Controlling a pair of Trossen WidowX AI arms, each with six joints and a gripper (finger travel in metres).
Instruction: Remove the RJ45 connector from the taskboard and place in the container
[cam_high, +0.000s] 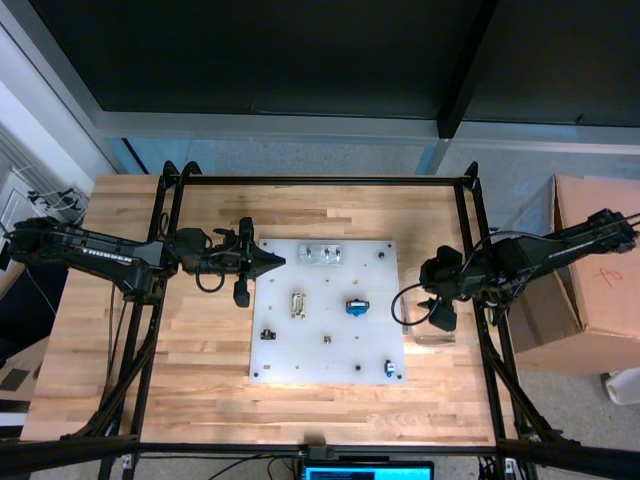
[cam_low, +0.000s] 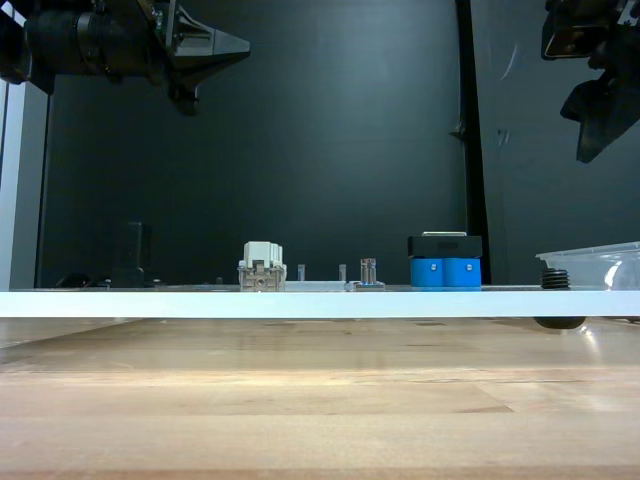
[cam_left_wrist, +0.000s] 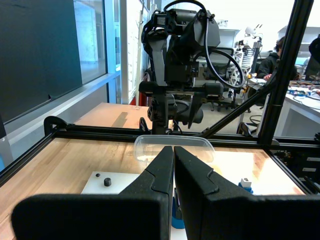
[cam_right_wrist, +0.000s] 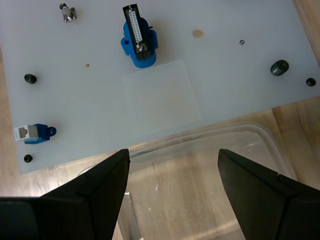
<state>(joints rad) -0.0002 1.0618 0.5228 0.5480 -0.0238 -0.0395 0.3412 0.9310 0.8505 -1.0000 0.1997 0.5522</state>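
Note:
The RJ45 connector (cam_high: 388, 368), white in a small blue mount, sits in its seat near the front right corner of the white taskboard (cam_high: 300, 340). It also shows in the right wrist view as the RJ45 connector (cam_right_wrist: 26, 132), with nothing touching it. The clear plastic container (cam_high: 428, 328) lies on the table just right of the board. My right gripper (cam_high: 432, 312) hangs open and empty above the container (cam_right_wrist: 260, 132). My left gripper (cam_high: 280, 262) hovers high at the board's left edge, shut on nothing, its tips together in the left wrist view (cam_left_wrist: 173, 148).
On the board stand a blue D-sub connector (cam_right_wrist: 138, 42), a white connector (cam_high: 298, 305) and a clear block (cam_high: 322, 256). A black frame (cam_high: 320, 180) rings the table. A cardboard box (cam_high: 590, 270) stands off the right edge.

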